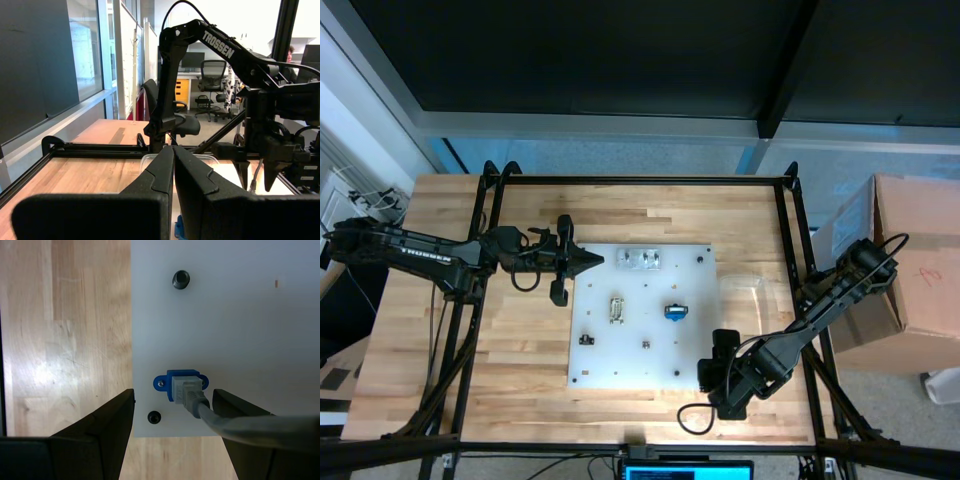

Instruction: Remove the RJ45 connector from the taskboard and place in the container

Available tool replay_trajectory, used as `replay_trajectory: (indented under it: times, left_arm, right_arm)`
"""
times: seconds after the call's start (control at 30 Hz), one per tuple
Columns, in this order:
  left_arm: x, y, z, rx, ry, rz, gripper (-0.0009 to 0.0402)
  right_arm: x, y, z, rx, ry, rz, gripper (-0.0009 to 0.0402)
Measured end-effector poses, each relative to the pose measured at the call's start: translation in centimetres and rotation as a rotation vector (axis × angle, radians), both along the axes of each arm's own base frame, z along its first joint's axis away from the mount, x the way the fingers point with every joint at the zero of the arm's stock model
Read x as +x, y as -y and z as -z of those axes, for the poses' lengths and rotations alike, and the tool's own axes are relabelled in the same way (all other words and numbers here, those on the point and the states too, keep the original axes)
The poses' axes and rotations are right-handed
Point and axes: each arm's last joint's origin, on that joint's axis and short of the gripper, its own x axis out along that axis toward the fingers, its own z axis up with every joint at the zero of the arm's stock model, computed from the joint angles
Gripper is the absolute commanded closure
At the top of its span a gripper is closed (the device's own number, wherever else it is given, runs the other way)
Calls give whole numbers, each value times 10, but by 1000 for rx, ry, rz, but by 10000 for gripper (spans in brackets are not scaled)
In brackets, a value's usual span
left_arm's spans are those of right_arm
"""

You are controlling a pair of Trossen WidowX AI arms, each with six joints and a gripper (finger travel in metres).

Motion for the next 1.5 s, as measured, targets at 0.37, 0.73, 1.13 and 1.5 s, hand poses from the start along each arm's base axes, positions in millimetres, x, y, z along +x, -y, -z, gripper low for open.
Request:
replay_trajectory:
  times: [0.37,0.73,1.13,1.5]
  left_arm:
    - [0,0,0,0,0,0,393]
    - [0,0,0,0,0,0,393]
    - [0,0,0,0,0,0,393]
    - [0,0,0,0,0,0,393]
  right_arm:
    - [2,2,0,-25,23,-22,254]
    - [3,2,1,-27,23,-22,315]
    - [2,4,2,-34,19,-20,339]
    - [1,4,3,-33,15,-19,381]
